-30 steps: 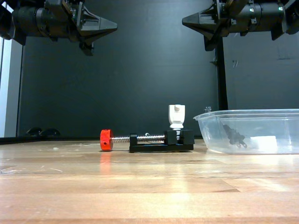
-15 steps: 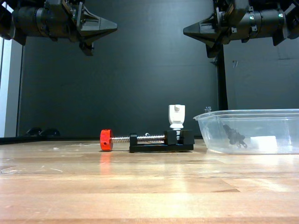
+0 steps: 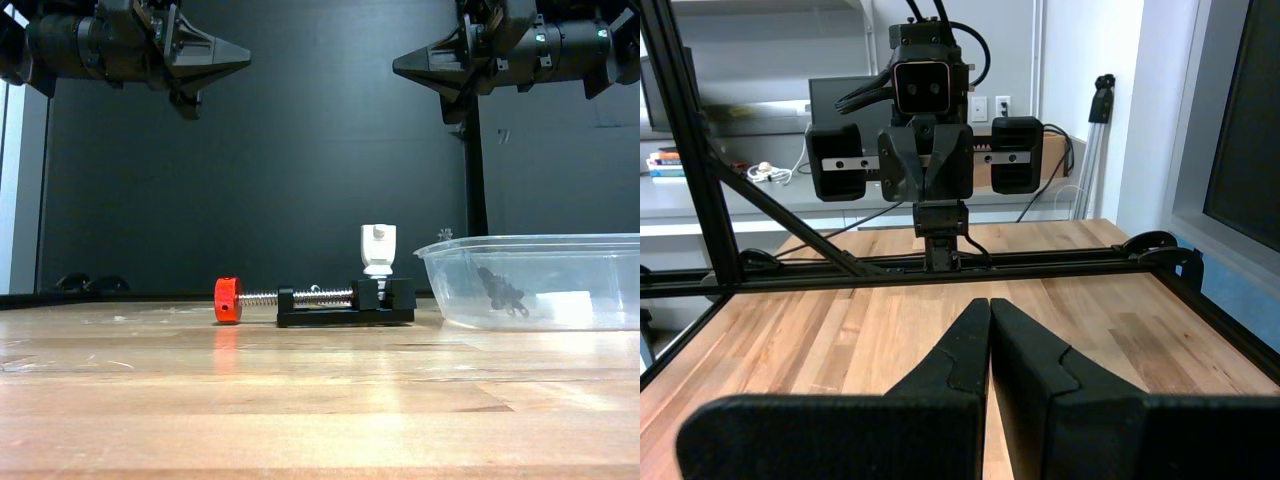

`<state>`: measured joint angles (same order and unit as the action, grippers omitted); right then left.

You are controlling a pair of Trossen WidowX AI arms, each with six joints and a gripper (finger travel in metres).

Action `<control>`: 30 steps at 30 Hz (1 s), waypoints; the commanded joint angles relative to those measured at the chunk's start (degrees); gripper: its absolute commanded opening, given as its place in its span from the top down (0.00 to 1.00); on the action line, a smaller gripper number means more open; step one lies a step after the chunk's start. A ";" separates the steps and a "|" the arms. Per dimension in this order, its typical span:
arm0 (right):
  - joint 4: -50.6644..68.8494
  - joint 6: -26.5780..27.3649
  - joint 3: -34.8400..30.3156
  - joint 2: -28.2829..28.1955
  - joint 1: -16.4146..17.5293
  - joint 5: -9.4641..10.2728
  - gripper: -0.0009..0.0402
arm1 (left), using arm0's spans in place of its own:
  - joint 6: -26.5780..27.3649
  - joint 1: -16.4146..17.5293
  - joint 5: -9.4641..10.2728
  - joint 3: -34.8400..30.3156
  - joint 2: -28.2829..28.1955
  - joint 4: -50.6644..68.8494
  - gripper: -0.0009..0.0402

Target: Remove the power plug from the receptacle and place in the container

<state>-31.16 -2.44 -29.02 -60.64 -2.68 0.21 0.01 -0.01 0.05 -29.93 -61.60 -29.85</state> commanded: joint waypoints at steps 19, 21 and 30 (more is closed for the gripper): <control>-0.50 -0.09 -0.04 -0.26 0.61 0.83 0.98 | 0.00 0.00 -0.02 -0.02 0.00 -0.02 0.98; -0.59 -0.20 -0.04 -0.26 0.83 0.83 0.98 | 0.00 0.02 -0.02 -0.02 0.00 -0.02 0.98; -0.87 -0.31 -0.04 -0.26 2.01 0.85 0.98 | 0.00 0.02 0.00 -0.02 0.00 -0.02 0.98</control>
<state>-32.01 -2.72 -29.02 -60.88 -0.84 1.10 0.03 -0.01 0.05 -29.95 -61.60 -29.85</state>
